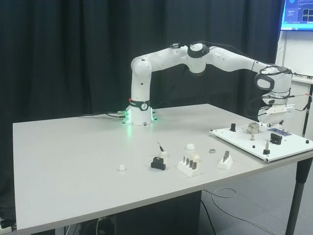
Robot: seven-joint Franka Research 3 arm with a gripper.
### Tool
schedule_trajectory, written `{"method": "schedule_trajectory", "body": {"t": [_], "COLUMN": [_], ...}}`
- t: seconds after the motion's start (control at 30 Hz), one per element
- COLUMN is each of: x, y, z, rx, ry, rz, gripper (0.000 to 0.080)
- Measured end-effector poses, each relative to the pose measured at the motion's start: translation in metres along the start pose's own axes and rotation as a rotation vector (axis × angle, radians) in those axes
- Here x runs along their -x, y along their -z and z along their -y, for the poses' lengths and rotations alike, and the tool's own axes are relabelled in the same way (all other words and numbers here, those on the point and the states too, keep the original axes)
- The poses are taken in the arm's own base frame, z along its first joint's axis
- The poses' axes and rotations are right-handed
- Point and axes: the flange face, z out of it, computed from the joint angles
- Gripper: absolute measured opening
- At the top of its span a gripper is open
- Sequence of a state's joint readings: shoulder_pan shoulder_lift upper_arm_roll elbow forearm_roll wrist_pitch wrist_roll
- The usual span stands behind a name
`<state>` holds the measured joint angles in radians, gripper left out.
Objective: Insert large gear.
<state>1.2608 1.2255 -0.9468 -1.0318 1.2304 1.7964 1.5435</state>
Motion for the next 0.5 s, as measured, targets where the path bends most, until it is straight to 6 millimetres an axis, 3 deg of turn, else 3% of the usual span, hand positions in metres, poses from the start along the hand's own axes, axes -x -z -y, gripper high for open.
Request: {"method": "schedule_trajectory", "body": {"t": [0.43, 0.47, 0.5], "x": [-0.0082, -0.0090, -0.0100], "y": [0.0047, 0.0059, 0.0073], "z": [0.0026, 0.0029, 0.0033], "rx": [0.001, 0.001, 0.000], "ry": [-0.006, -0.007, -0.007], "rz": [-0.017, -0.019, -0.021], "gripper": [0.0588, 0.0785, 0.0785]}}
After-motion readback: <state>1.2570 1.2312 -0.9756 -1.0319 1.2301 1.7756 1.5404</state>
